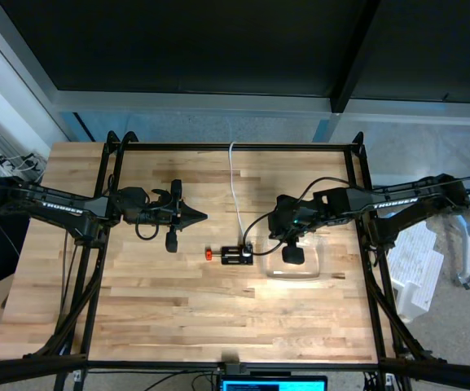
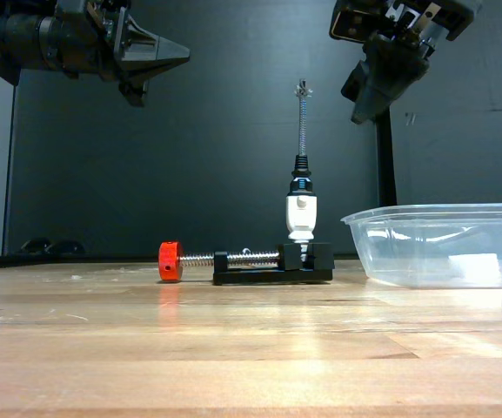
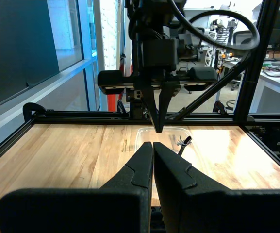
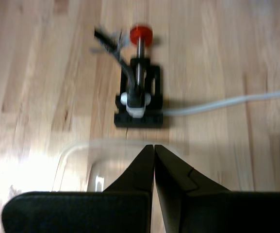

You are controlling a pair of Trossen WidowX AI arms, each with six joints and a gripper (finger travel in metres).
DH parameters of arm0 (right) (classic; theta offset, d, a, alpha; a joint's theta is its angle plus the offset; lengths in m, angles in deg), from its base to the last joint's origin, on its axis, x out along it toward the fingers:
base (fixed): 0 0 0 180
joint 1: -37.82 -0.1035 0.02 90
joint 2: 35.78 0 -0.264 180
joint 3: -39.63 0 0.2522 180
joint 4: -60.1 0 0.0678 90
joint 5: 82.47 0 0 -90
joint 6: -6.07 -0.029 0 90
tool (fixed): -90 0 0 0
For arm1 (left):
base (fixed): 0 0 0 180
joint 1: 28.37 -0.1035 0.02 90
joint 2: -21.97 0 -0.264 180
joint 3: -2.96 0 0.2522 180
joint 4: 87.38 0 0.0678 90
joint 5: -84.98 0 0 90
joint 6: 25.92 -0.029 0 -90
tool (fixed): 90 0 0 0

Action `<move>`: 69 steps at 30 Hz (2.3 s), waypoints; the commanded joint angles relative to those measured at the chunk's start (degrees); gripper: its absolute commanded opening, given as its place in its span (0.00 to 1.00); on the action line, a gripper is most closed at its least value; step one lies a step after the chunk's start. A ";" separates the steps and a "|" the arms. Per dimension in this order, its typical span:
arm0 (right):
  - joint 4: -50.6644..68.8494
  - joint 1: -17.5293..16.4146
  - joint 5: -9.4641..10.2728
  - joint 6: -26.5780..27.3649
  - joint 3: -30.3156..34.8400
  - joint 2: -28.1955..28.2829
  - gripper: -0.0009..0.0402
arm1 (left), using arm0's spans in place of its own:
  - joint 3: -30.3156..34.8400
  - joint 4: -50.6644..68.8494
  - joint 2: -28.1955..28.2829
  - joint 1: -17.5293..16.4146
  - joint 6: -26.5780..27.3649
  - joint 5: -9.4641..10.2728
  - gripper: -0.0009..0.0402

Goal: Remove the power plug from the receptacle and place in the container

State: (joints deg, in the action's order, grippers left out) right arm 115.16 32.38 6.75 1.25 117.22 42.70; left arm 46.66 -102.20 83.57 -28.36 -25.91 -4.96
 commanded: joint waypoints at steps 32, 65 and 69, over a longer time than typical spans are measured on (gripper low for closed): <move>5.99 -2.93 -2.73 -3.72 16.33 21.16 0.61 | 0.02 -0.02 0.00 0.00 0.00 -0.02 0.02; 0.11 -3.41 -4.17 -3.69 14.95 24.44 0.48 | 0.02 -0.02 0.00 0.00 0.00 -0.02 0.02; 0.11 -3.41 -4.20 -3.67 14.95 24.44 0.42 | 0.02 -0.02 0.00 0.00 0.00 -0.02 0.02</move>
State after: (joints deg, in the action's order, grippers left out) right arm 115.27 28.97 2.57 -2.40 132.17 67.13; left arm 46.66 -102.22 83.55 -28.36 -25.89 -4.96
